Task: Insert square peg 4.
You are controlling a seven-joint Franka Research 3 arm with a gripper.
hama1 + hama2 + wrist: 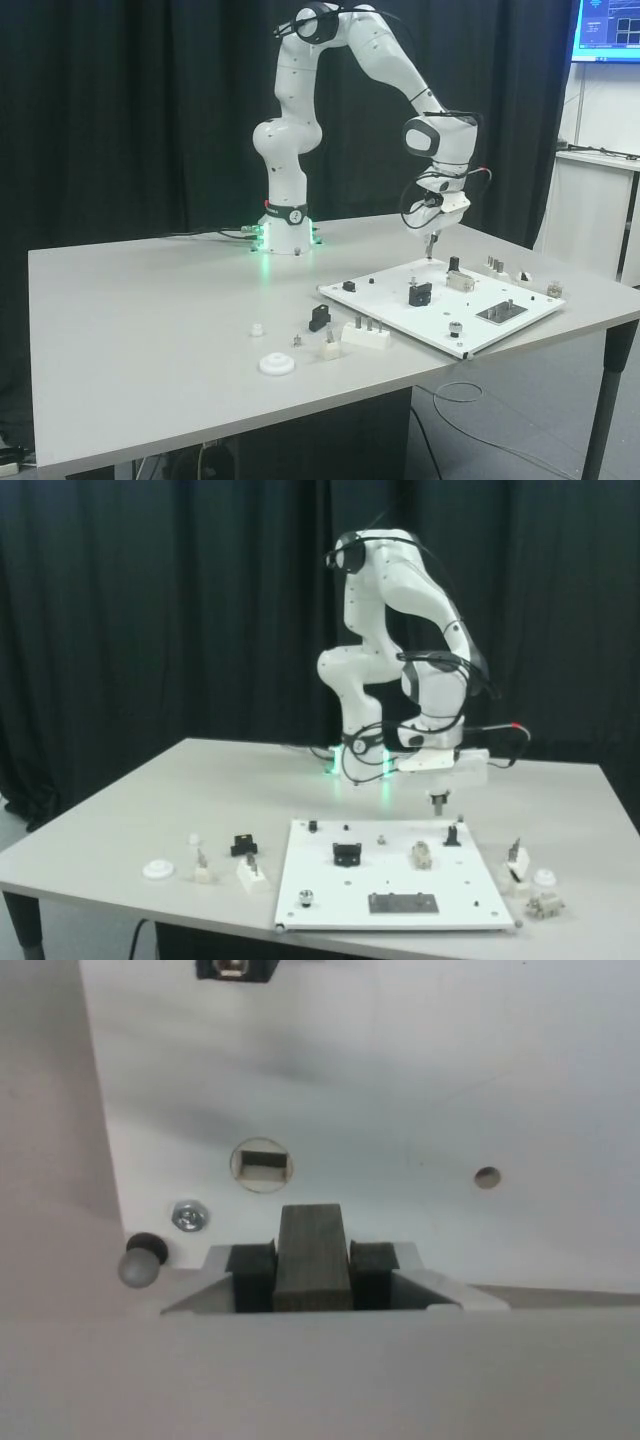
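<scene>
The arm is in the approach step of the insertion: the peg is already in hand and is being carried above the white board (400, 1080), with the seating itself not yet begun. In the wrist view the gripper (314, 1272) is closed on the square peg (312, 1258) — the two black fingers (251, 1275) press against its opposite flat sides, and the dark grey block stands out past the fingertips toward the board.

The likely target is the square socket (262, 1163), a dark rectangular opening set inside a round recess in the board. In the wrist view the peg's free end sits near that opening but is not over it; a strip of bare white board shows between the two, and the socket also lies somewhat to one side of the peg's axis. A small hex nut (189, 1216) and a grey round-headed pin (141, 1261) stand at the board's corner, close beside the gripper.

From the room views the gripper (432, 238) hangs above the far edge of the board (440, 300), well clear of its surface, so the peg is not touching anything below.

The next move seems to call for a short sideways shift to bring the peg squarely over the socket, a check that its flat faces line up with the opening's edges, and then a straight descent — a slight twist or offset would probably catch the peg on the rim
</scene>
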